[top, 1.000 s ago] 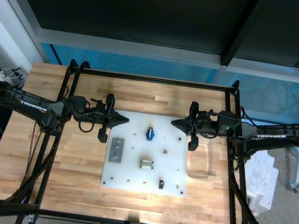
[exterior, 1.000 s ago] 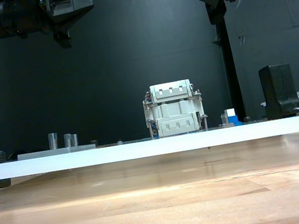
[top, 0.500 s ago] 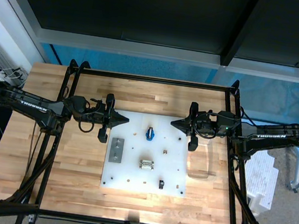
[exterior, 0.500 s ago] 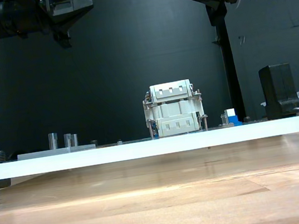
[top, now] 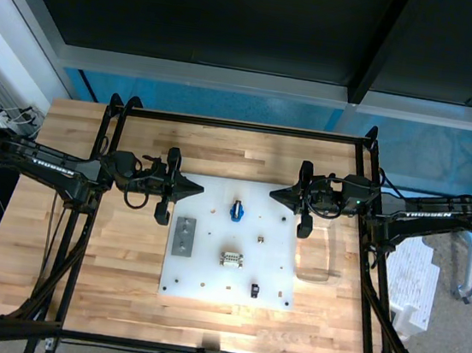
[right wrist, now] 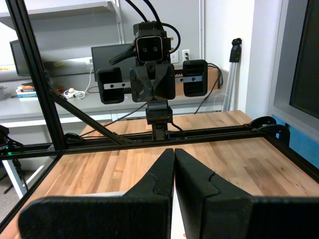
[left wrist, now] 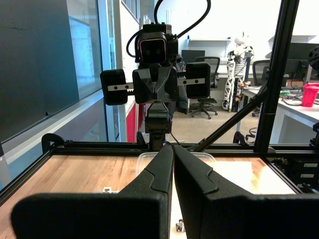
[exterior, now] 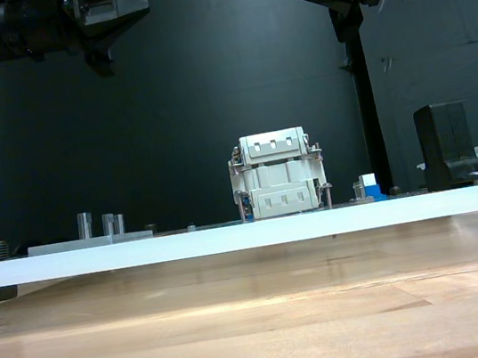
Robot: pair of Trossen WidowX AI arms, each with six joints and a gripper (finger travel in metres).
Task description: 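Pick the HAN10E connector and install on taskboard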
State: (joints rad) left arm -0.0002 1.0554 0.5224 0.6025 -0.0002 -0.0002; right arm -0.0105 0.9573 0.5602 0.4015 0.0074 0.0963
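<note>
Connector [top: 230, 260] stands upright near the middle of the board [top: 198, 277], between the grey block [top: 185, 235] toward the left edge and a small black part [top: 255, 292] toward the near right corner. From tabletop height it looks level and pressed down, so I judge the install done or nearly so. Left end effector [top: 198, 191] hangs high over the board's far left corner, fingers pinched together on nothing. Right end effector [top: 273, 193] mirrors it over the far right corner, likewise closed and empty. Finishing well means holding both arms high, clear of the connector, and checking that it sits flush on every side.
</note>
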